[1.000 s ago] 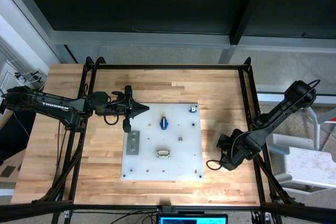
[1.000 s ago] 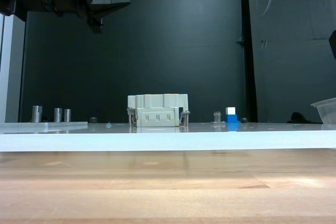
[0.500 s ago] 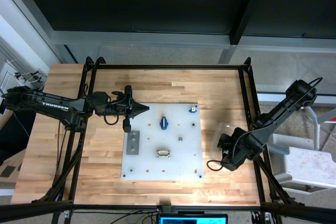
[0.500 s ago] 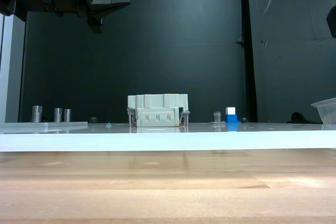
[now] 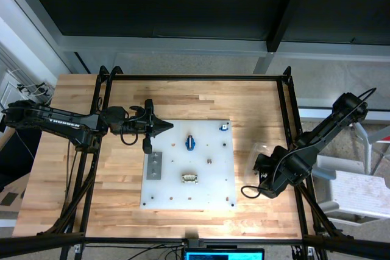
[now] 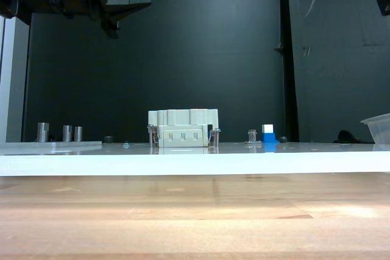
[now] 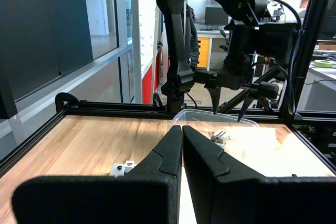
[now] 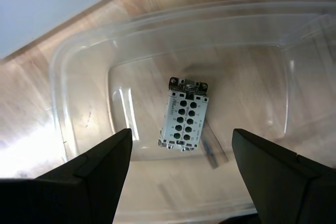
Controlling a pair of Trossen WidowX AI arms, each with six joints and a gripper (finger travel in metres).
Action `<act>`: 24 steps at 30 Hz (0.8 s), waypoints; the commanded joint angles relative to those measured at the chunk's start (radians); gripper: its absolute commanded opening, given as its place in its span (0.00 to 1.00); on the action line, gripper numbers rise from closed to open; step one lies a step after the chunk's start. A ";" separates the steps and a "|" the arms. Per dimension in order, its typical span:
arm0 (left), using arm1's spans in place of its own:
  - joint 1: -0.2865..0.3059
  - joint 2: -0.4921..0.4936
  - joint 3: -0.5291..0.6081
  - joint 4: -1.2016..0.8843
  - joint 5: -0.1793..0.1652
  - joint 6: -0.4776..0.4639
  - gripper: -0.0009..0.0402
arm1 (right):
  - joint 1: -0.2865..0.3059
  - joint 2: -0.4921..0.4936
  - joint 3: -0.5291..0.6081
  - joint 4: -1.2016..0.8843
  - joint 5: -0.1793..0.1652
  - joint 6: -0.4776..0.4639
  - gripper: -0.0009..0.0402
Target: Remove the HAN10-E connector and place it in the container
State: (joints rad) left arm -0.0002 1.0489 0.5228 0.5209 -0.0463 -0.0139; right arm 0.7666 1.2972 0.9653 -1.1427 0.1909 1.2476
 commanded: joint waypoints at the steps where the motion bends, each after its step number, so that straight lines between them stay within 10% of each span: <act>1: 0.000 0.000 0.000 0.000 0.000 0.000 0.02 | 0.000 -0.002 0.021 -0.026 0.000 0.000 0.66; 24: 0.000 0.000 0.000 0.000 0.000 0.000 0.02 | 0.000 0.001 0.026 -0.024 0.000 0.002 0.60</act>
State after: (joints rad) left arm -0.0002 1.0489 0.5228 0.5213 -0.0463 -0.0143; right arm 0.7658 1.2968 0.9916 -1.1671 0.1909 1.2484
